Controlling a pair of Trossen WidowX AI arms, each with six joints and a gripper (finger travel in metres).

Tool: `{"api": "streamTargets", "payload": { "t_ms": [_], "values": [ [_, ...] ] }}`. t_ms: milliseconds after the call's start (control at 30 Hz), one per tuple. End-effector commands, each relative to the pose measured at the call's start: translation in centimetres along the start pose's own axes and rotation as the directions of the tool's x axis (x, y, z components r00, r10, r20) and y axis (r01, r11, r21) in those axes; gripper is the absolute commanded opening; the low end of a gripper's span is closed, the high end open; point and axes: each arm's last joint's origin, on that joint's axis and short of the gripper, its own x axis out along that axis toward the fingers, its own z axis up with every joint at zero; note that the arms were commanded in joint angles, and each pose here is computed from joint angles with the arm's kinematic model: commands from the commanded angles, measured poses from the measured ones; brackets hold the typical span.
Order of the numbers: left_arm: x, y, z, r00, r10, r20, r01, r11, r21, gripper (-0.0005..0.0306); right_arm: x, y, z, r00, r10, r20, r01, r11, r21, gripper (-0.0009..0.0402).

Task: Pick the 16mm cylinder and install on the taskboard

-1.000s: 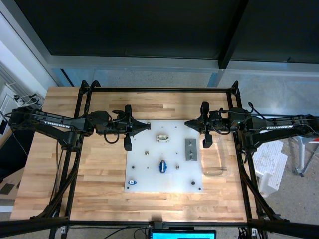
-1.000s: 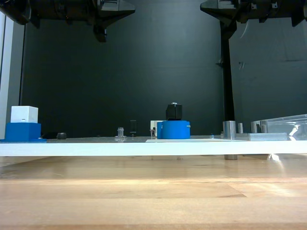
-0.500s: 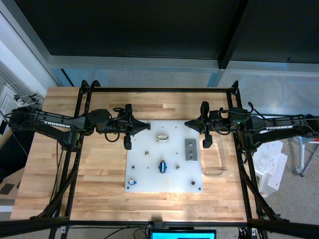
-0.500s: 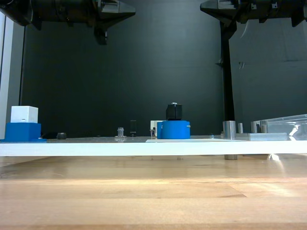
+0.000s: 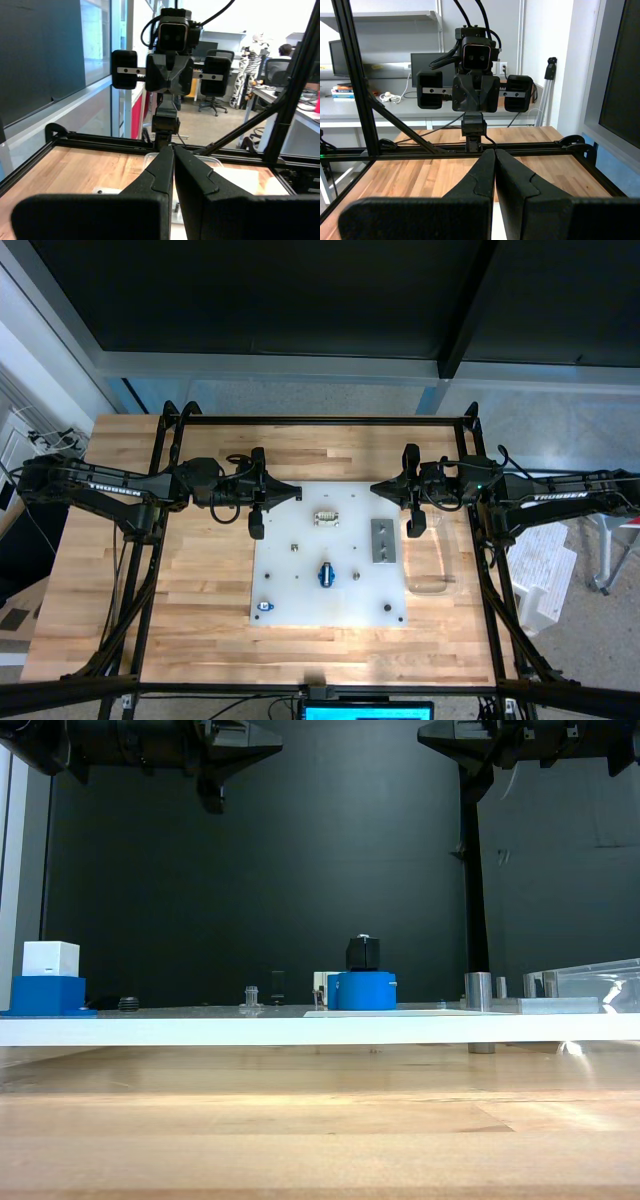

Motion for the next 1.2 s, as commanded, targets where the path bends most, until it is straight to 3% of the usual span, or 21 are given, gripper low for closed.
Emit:
{"api": "streamTargets", "payload": {
  "t_ms": [33, 567, 700, 1200],
  "values": [
    [0.00, -0.01, 0.02, 1.000, -0.003, 0.001, 0.003, 1.000, -0.001, 0.0000, 0.01, 0.01, -0.13, 1.000, 0.003, -0.008, -0.003, 1.000, 0.006, 0.0000],
    [0.00, 0.00, 0.01, 1.000, -0.002, 0.000, 0.002, 1.000, -0.001, 0.0000, 0.01, 0.01, -0.07, 1.000, 0.003, -0.001, -0.003, 1.000, 0.017, 0.0000],
    [0.00, 0.00, 0.00, 1.000, -0.001, -0.001, 0.001, 1.000, 0.000, 0.0000, 0.15, -0.07, -0.23, 1.000, -0.023, -0.007, 0.023, 1.000, 0.009, 0.0000],
    [0.00, 0.00, 0.01, 1.000, -0.002, 0.000, 0.002, 1.000, 0.002, 0.0000, 0.15, -0.08, -0.53, 1.000, -0.023, -0.002, 0.023, 1.000, 0.014, 0.0000]
  ]
}}
